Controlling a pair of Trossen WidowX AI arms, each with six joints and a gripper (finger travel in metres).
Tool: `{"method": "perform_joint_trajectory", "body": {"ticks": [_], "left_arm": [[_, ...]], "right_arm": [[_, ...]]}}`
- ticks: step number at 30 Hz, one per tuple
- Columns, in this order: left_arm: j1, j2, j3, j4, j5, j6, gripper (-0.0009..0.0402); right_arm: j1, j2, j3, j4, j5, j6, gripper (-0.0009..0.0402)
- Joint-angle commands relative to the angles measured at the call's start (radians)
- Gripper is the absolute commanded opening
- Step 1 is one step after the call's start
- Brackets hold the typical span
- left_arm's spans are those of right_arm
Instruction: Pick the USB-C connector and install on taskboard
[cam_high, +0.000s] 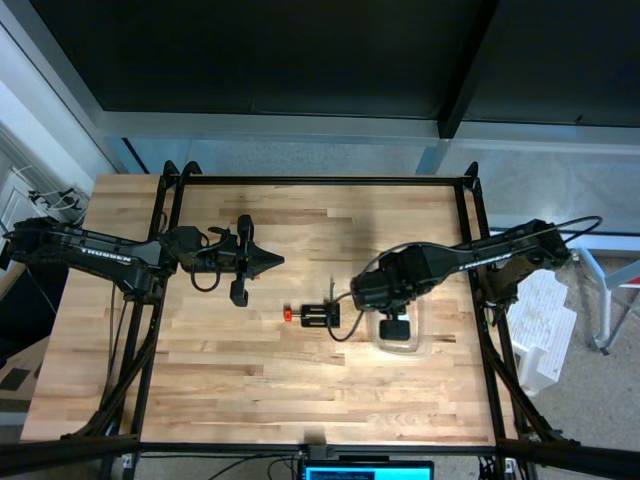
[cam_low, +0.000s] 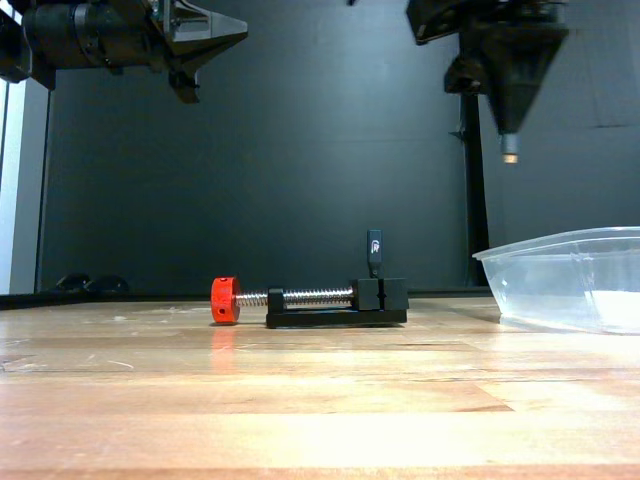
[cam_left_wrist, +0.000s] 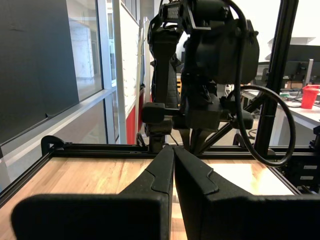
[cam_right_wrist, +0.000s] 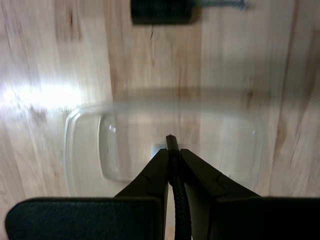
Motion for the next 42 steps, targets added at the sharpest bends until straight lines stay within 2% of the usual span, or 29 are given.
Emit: {"method": "perform_joint_trajectory", "body": {"ticks": [1, 9, 16, 19, 24, 35, 38, 42], "left_arm": [[0.000, 0.000, 0.000, 0.000, 0.000, 0.000, 0.0000], [0.000, 0.000, 0.000, 0.001, 0.000, 0.000, 0.0000], [0.000, 0.000, 0.000, 0.001, 0.000, 0.000, 0.0000], [0.000, 0.000, 0.000, 0.000, 0.000, 0.000, 0.0000], [0.000, 0.000, 0.000, 0.000, 0.000, 0.000, 0.0000], [0.000, 0.000, 0.000, 0.000, 0.000, 0.000, 0.0000], [0.000, 0.000, 0.000, 0.001, 0.000, 0.000, 0.0000], [0.000, 0.000, 0.000, 0.000, 0.000, 0.000, 0.0000]], "right_arm": [[-0.003, 0.040, 0.053, 0.000, 0.000, 0.000, 0.0000], [-0.008, 0.140, 0.168, 0.000, -0.001, 0.000, 0.0000], [-0.044, 0.224, 0.281, -0.014, -0.003, -0.053, 0.0000], [-0.057, 0.264, 0.336, -0.037, 0.007, -0.083, 0.0000], [-0.066, 0.328, 0.405, -0.047, -0.001, -0.098, 0.0000], [-0.075, 0.381, 0.410, -0.040, -0.005, -0.120, 0.0000], [-0.075, 0.393, 0.410, -0.011, -0.028, -0.124, 0.0000], [-0.075, 0.400, 0.410, 0.002, -0.026, -0.125, 0.0000]]}}
